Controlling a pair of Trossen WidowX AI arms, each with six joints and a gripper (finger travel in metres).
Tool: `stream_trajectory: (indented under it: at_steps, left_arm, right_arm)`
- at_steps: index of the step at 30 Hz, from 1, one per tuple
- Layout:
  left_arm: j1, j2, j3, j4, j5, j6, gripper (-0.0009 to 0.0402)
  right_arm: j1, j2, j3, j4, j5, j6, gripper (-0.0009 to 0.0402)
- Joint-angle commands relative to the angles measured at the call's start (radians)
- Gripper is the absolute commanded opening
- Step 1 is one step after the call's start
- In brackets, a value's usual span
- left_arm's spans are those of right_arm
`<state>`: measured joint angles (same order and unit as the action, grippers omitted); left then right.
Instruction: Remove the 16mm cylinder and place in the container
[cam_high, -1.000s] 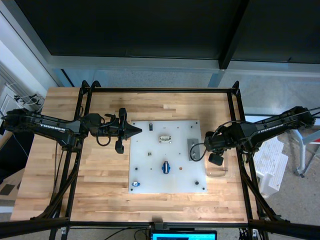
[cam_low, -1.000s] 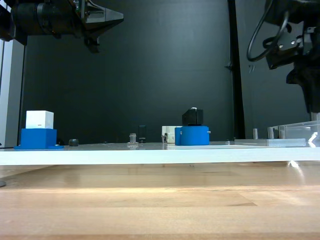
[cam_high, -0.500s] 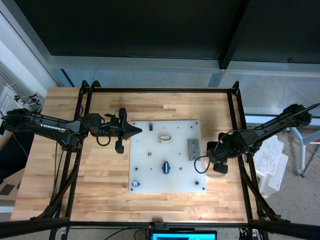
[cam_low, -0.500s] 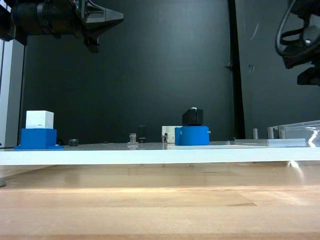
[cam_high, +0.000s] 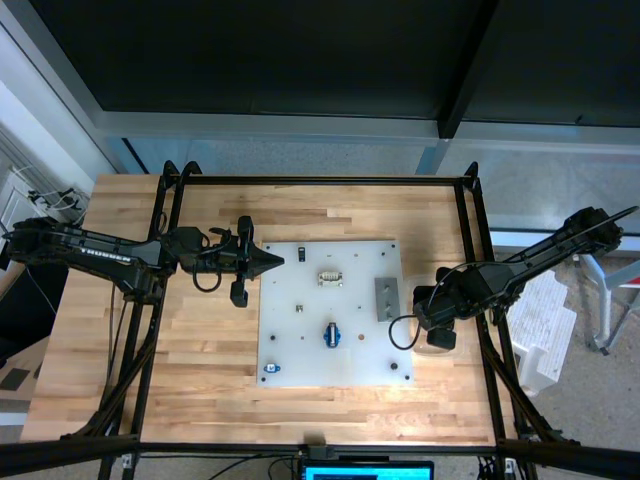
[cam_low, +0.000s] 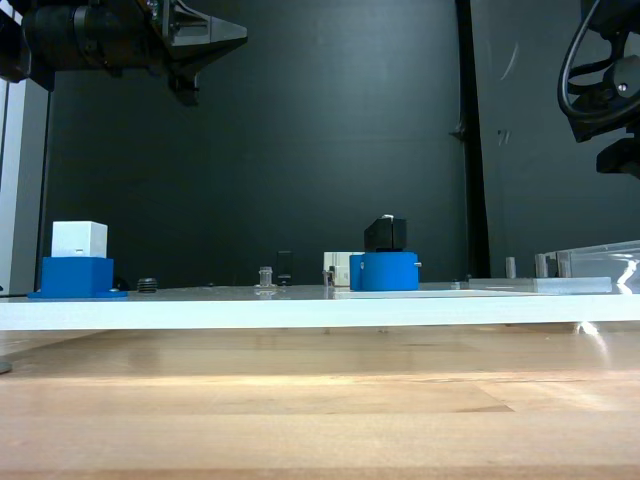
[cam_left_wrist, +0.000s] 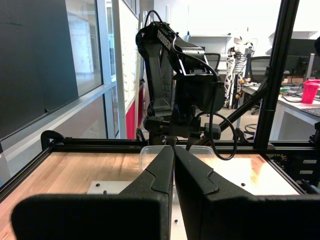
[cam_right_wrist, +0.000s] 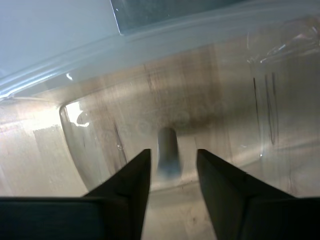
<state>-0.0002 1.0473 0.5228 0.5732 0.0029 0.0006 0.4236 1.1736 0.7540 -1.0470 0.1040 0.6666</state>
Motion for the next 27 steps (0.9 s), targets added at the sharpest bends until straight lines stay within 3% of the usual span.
stream_trajectory:
  at_steps: [1,6,11,14,17,25,27]
  left_arm:
    - [0.0,0.0,0.0,0.0,0.0,0.0,0.0]
    - [0.0,0.0,0.0,0.0,0.0,0.0,0.0]
    - [0.0,0.0,0.0,0.0,0.0,0.0,0.0]
    - [0.0,0.0,0.0,0.0,0.0,0.0,0.0]
    - [0.0,0.0,0.0,0.0,0.0,0.0,0.0]
    - [0.0,0.0,0.0,0.0,0.0,0.0,0.0]
    - [0.0,0.0,0.0,0.0,0.0,0.0,0.0]
  right_arm:
    - [0.0,0.0,0.0,0.008,0.0,0.006,0.0192]
    - [0.0,0.0,0.011,0.006,0.0,0.006,0.024]
    - [0.0,0.0,0.023,0.001,-0.001,-0.002,0.0252]
    - [0.0,0.0,0.023,-0.001,-0.004,-0.001,0.025]
    - [-0.005,-0.001,0.024,0.0,-0.03,-0.003,0.0245]
    - [-0.086,-0.059,0.055,0.071,-0.012,-0.139,0.0196]
    - [-0.121,-0.092,0.055,0.111,0.014,-0.18,0.0178]
